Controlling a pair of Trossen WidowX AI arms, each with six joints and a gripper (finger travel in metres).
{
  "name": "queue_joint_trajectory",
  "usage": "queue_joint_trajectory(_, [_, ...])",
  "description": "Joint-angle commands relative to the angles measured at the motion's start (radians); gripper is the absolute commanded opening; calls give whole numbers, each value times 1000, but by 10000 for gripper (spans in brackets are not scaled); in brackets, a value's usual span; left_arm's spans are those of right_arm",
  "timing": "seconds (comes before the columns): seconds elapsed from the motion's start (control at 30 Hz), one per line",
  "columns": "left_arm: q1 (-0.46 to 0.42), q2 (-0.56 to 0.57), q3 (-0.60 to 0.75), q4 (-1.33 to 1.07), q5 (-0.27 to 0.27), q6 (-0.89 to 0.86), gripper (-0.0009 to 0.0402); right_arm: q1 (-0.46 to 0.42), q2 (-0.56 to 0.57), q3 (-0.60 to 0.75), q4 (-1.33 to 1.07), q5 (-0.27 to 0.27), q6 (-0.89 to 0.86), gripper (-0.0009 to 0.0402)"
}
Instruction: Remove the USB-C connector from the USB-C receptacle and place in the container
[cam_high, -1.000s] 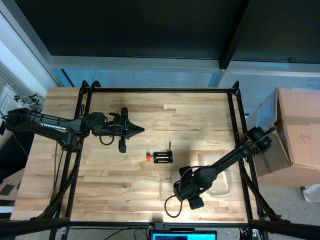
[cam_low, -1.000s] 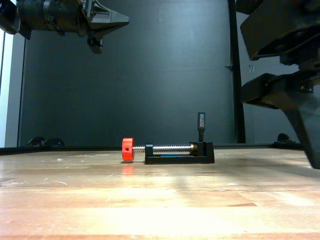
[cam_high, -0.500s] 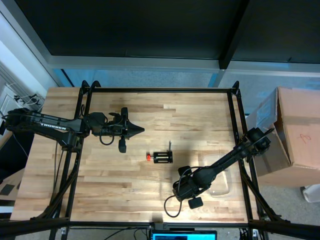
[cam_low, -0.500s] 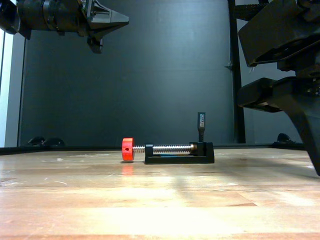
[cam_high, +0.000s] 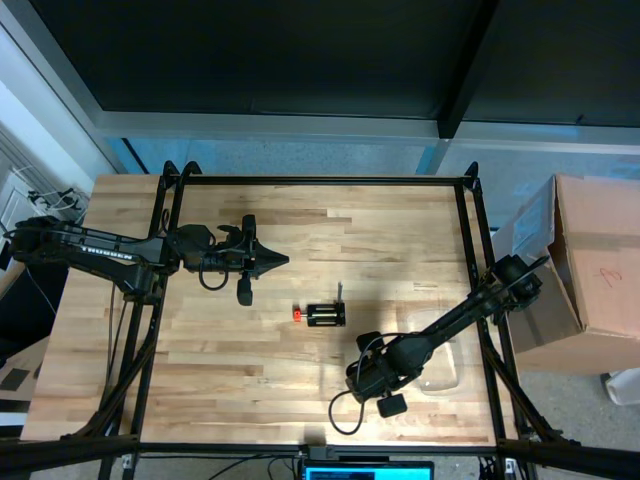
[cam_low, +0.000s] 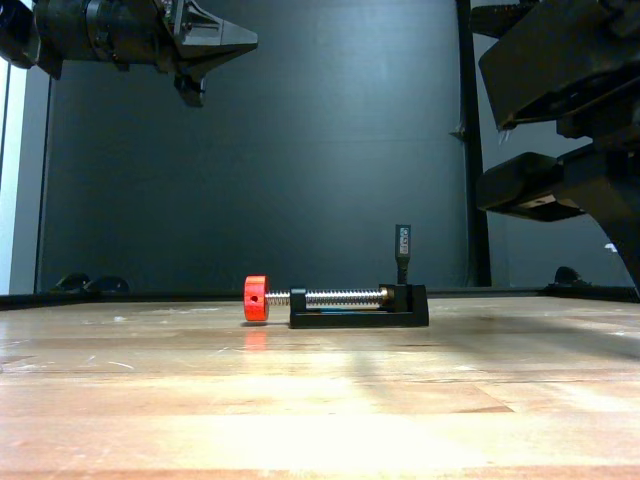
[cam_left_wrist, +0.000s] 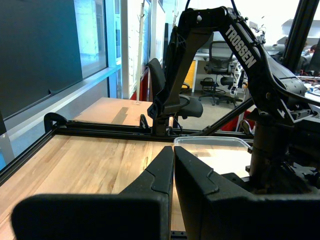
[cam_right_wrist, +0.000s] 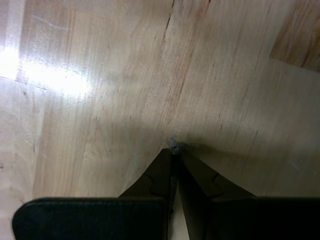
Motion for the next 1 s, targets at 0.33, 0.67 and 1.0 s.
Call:
queue_joint_trajectory(0.33, [0, 0, 0, 0, 0, 0, 0, -20, -113, 59, -100, 40, 0, 0])
queue_joint_trajectory(0.67, [0, 0, 0, 0, 0, 0, 0, -41, -260, 31, -201, 93, 84, 0])
queue_joint_trajectory(1.0, [0, 0, 0, 0, 0, 0, 0, -38, -503, -217, -200, 97, 221, 0])
